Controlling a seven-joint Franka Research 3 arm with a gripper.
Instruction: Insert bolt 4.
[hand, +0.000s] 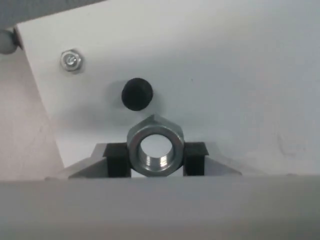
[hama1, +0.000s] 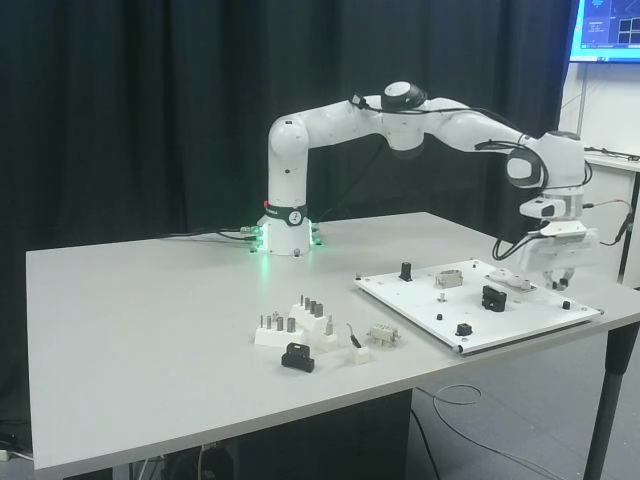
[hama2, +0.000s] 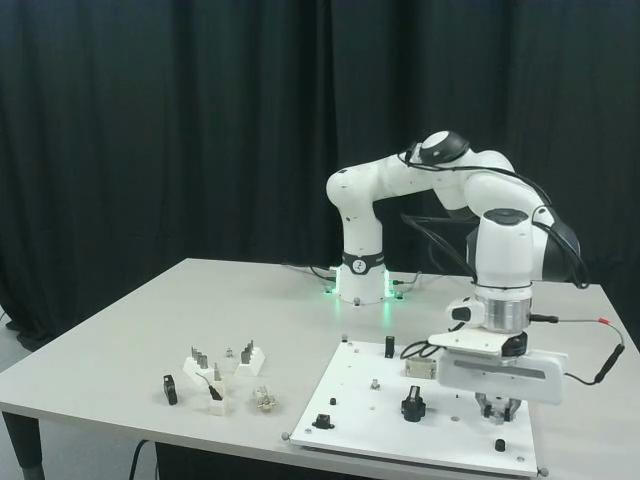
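A white robot arm reaches from its green-lit base across a grey table (hama1: 150, 300) to hold its gripper (hand: 155, 159) low over the far corner of a white board (hama1: 520, 325); the main risk, as a judgement, is misalignment; the threaded metal piece (hand: 155, 149) in the wrist view looks like a hex nut or hollow-ended bolt seen end-on, and if it comes down off-centre or tilted over its hole it could cross-thread, jam, or slip out of the grasp; a black round knob (hand: 136, 93) sits on the board just beyond it and could be struck if the arm drifts that way; a small hex screw (hand: 71, 60) lies farther off near the board's edge; the gripper's two black fingers (hand: 117, 161) stand narrowly apart, one on each side of the threaded piece and pressed against its flanks, so the piece appears clamped between them; whether it touches the board cannot be told; spare bolts stand in white holders (hama1: 300, 320) near the table's middle, well apart from the gripper.
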